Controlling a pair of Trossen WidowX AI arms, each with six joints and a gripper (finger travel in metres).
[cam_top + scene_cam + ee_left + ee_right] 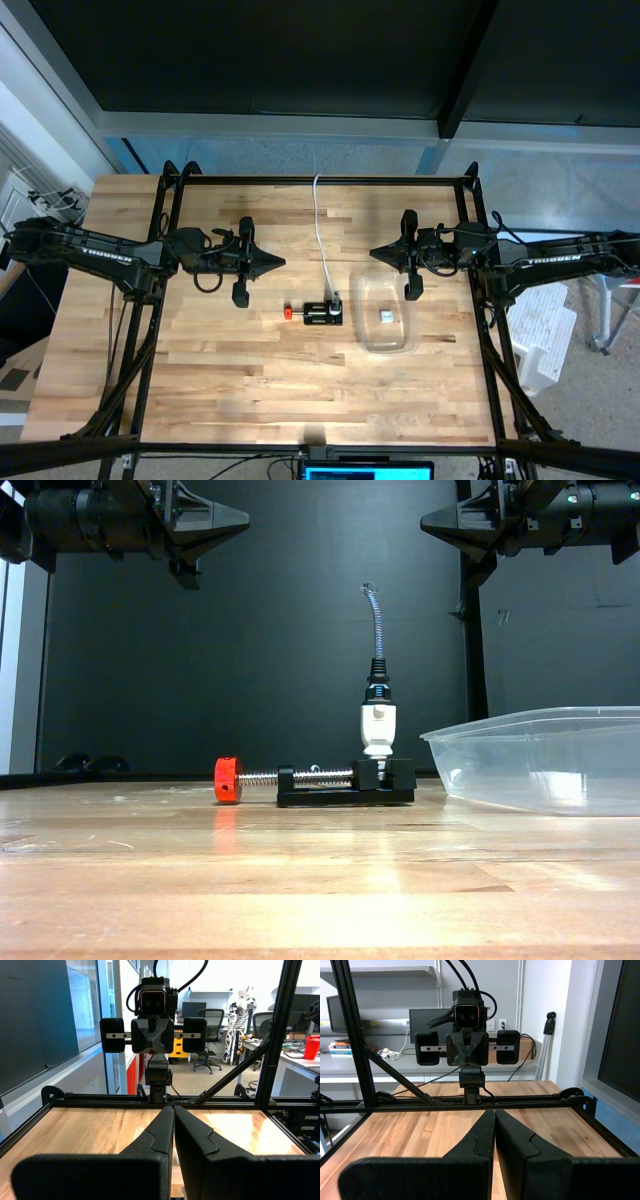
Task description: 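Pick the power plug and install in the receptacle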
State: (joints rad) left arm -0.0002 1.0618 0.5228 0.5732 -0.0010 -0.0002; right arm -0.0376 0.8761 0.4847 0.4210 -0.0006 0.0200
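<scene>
Low view: white receptacle (378,726) upright; left gripper (240,521), right gripper (430,522) aloft, fingers (158,1135) clenched.

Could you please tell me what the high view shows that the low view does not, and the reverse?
Only the high view: a small white-grey cube lying inside the clear tray, and the white cable running to the far edge of the table. Only the low view: the receptacle standing upright in the vise, and the vise's bare screw thread. Both: the orange-red knob, the tray, and the left claw and right claw, shut, hovering above the table on either side of the vise.
</scene>
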